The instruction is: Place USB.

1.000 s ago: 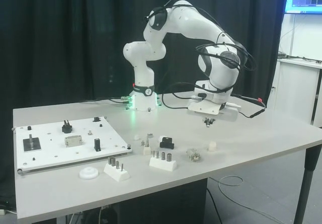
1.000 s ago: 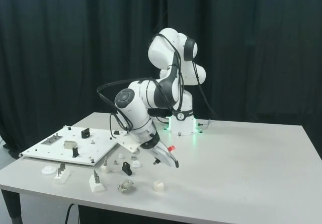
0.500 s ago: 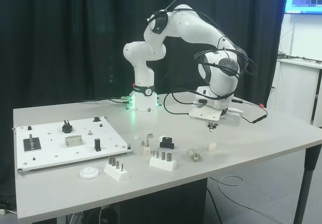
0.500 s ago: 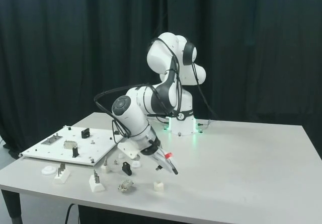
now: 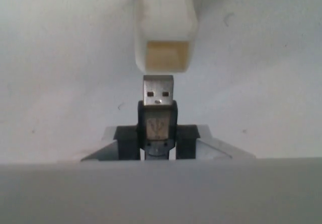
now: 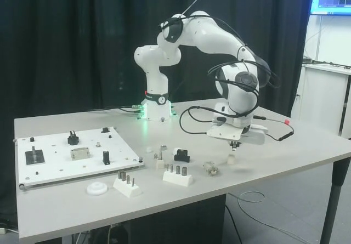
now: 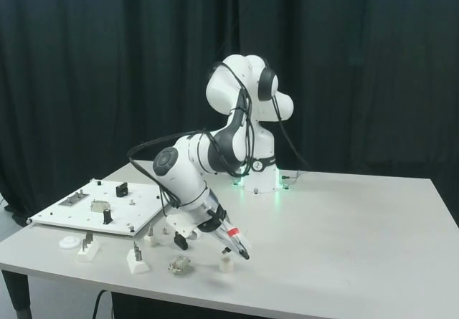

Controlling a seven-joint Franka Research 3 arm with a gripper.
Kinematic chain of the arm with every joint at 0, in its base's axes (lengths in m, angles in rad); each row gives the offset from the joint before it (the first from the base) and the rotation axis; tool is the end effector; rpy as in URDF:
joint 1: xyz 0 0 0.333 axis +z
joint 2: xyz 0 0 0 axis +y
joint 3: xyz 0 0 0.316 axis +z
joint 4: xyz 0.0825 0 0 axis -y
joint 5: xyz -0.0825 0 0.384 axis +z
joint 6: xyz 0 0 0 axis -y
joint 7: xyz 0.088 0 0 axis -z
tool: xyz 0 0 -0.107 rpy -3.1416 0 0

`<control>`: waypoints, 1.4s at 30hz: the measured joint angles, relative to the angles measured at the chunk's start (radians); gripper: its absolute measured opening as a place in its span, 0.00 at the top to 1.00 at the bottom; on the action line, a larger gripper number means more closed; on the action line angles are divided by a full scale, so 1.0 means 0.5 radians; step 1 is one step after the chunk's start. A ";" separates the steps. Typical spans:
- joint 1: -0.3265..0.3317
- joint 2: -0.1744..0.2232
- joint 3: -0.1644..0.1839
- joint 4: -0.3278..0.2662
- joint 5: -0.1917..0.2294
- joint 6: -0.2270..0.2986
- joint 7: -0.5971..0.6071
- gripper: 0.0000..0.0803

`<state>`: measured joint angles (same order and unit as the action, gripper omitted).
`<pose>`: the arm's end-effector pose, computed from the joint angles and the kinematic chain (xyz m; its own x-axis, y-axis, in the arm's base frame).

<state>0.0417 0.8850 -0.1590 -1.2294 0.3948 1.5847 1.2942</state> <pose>0.6953 -0.0154 0.2117 -0.0089 -0.9396 -0.3422 -0.8966 -0.1440 0.4189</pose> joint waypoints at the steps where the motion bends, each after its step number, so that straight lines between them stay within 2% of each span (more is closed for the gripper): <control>1: -0.003 0.006 0.000 0.006 0.003 -0.003 0.000 0.81; 14: -0.017 0.031 0.007 0.019 0.070 -0.071 0.000 0.81; 42: -0.019 0.083 0.013 0.039 0.047 -0.087 0.009 0.81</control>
<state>0.0324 0.9265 -0.1526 -1.2099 0.4184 1.5413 1.2986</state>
